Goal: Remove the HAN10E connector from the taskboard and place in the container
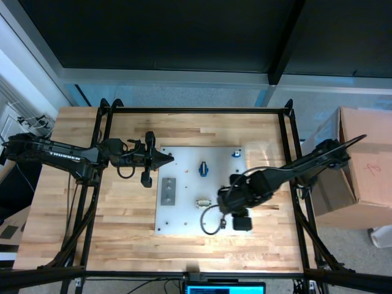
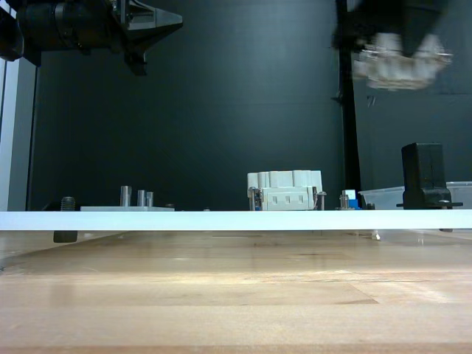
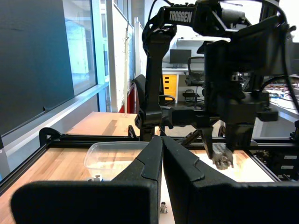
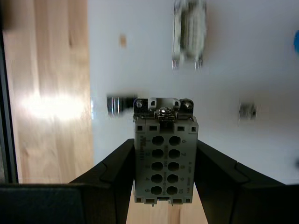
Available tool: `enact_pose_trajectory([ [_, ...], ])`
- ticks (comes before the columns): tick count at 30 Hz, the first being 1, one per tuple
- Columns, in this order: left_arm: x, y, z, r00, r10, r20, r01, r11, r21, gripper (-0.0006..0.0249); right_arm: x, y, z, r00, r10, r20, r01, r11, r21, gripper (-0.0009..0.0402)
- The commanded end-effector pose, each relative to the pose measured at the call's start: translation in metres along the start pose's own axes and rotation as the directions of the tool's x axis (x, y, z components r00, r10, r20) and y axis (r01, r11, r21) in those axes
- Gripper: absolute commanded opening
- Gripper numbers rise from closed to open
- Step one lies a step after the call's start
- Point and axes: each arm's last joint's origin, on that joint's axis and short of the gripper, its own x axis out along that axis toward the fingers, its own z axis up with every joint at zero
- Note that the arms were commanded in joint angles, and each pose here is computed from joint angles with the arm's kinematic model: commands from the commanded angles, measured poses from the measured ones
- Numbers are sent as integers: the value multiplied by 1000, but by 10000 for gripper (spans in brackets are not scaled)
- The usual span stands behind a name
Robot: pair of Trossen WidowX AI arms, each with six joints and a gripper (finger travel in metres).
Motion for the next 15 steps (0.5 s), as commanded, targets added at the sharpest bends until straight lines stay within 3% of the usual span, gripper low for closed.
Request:
enact_pose_trajectory([
  [1, 0, 0, 0, 1000, 0, 0, 0, 1000, 0, 0, 1, 5, -22, 1000, 0, -22, 0, 1000, -1, 20],
  [8, 0, 0, 0, 1000, 0, 0, 0, 1000, 0, 0, 5, 18, -61, 998, -1, -65, -5, 996, -90, 20],
  [15, 0, 0, 0, 1000, 0, 0, 0, 1000, 0, 0, 6, 21, -93, 996, 0, -87, -8, 996, -90, 20],
])
